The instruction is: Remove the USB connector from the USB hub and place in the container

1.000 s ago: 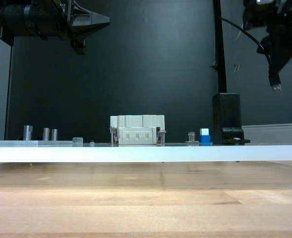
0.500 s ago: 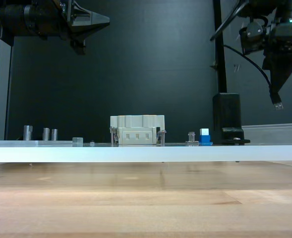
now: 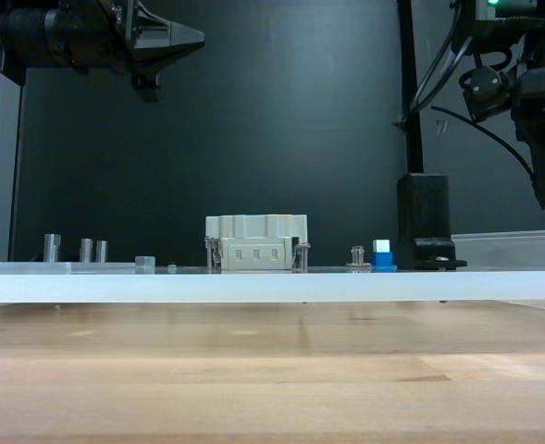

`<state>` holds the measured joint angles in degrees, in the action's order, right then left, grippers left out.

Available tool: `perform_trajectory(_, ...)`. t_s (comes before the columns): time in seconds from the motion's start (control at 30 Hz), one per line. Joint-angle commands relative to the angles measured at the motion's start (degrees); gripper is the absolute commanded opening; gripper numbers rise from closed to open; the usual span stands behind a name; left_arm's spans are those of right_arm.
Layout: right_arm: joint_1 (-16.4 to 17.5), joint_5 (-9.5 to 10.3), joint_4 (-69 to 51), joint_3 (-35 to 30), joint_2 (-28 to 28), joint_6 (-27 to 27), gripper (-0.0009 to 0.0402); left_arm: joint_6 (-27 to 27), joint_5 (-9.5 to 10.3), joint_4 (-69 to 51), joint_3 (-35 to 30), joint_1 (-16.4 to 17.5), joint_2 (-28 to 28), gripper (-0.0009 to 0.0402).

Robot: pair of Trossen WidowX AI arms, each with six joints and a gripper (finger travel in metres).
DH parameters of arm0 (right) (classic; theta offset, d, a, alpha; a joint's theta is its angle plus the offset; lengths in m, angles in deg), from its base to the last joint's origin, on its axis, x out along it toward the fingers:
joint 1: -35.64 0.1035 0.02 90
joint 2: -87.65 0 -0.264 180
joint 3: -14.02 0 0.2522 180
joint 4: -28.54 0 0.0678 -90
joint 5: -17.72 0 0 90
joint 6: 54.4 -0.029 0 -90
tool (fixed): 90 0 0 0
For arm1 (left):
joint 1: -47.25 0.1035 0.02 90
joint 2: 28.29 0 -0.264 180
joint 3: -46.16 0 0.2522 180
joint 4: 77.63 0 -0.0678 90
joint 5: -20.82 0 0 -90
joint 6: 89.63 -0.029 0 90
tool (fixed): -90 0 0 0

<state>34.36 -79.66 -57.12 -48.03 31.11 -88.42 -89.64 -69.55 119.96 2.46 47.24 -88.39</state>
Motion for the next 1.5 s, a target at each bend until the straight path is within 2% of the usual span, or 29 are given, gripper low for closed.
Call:
perform_trajectory(0.03, 0.0, -0.04, 0.1, 0.1, 0.1, -0.1, 0.0, 0.0, -0.02, 0.0, 0.0, 0.0, 0.0, 0.0001)
perform_trajectory(0.3, 0.0, -0.09, 0.1, 0.1, 0.1, -0.1, 0.0011, 0.0, 0.0, 0.0, 0.0, 0.0, 0.0, 0.0001)
perform_trajectory(0.87, 0.0, -0.09, 0.1, 0.1, 0.1, -0.7, 0.0112, 0.0, 0.0, 0.0, 0.0, 0.0, 0.0, 0.0001)
perform_trajectory(1.5, 0.0, -0.09, 0.6, 0.1, 0.1, -0.7, 0.0118, 0.0, 0.0, 0.0, 0.0, 0.0, 0.0, 0.0001)
